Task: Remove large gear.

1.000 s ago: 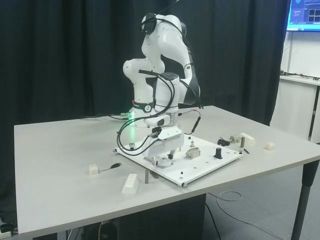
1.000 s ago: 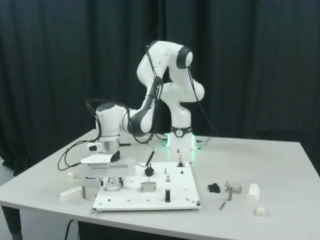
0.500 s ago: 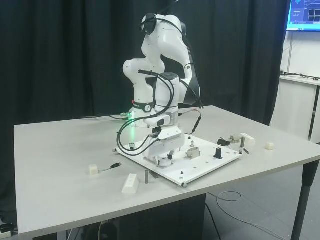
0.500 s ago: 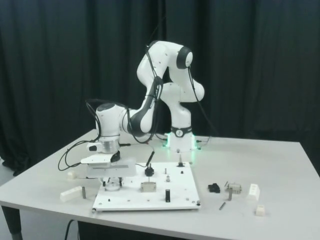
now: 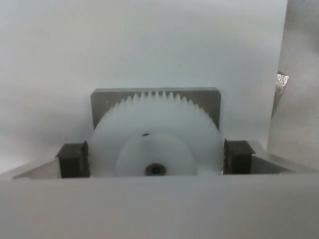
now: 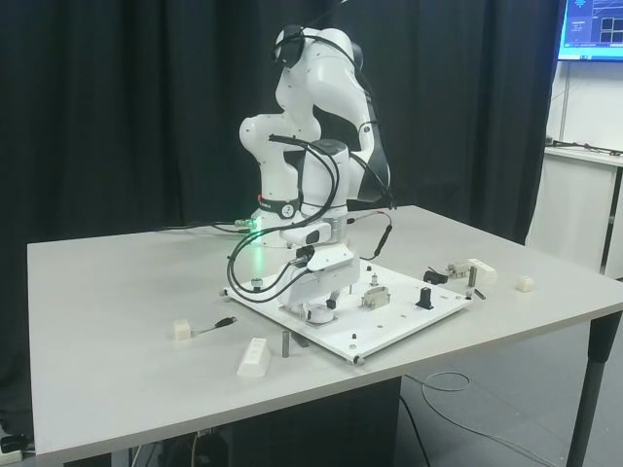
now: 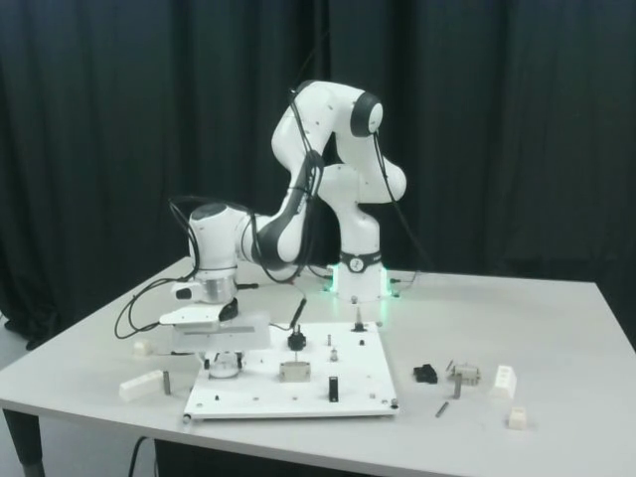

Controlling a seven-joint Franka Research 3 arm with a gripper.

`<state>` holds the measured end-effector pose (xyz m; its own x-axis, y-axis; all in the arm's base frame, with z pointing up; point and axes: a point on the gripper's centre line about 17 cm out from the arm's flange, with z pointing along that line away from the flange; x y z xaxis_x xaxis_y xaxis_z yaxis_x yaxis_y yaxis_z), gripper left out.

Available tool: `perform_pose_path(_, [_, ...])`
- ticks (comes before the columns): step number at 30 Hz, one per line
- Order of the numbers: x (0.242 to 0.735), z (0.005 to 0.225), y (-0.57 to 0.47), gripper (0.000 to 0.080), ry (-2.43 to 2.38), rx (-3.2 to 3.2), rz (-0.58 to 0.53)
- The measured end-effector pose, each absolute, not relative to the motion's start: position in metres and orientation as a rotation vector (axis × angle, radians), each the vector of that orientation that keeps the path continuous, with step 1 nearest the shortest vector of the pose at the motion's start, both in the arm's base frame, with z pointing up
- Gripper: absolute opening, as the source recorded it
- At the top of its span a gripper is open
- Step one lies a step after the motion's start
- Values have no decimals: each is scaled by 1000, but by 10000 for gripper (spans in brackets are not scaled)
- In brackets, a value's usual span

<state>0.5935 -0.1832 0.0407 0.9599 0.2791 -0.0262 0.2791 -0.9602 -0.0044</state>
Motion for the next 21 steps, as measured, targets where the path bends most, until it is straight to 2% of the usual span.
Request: perform_pose_path(21, [593, 56, -183, 590, -433, -3084, 76])
